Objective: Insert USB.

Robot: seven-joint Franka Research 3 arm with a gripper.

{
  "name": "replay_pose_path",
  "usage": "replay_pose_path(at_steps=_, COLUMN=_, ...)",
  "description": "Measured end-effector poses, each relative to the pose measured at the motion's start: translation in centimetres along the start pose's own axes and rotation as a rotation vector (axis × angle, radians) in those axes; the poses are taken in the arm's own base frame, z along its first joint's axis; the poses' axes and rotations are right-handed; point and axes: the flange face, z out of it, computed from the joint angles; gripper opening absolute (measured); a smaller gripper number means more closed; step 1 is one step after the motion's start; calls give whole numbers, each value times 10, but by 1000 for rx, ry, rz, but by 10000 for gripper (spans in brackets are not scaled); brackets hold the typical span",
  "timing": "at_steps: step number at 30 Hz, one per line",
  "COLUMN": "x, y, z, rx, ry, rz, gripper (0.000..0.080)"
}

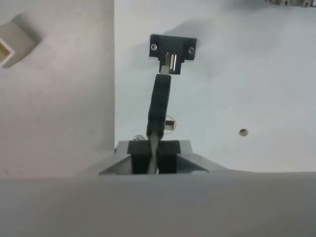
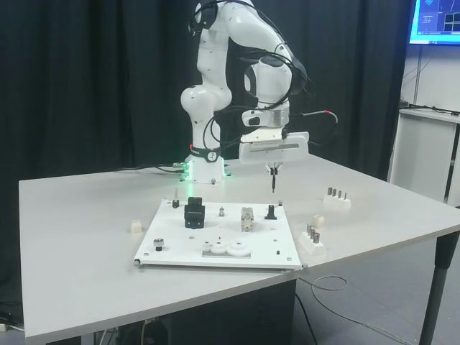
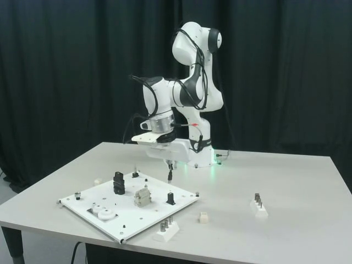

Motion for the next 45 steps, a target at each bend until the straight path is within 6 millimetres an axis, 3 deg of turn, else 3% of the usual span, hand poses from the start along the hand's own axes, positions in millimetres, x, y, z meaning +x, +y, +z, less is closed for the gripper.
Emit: replay_pose_path(at_steps=45, x=5, y=-3, z=15, rx=-9, ry=5, rz=-3, gripper=25)
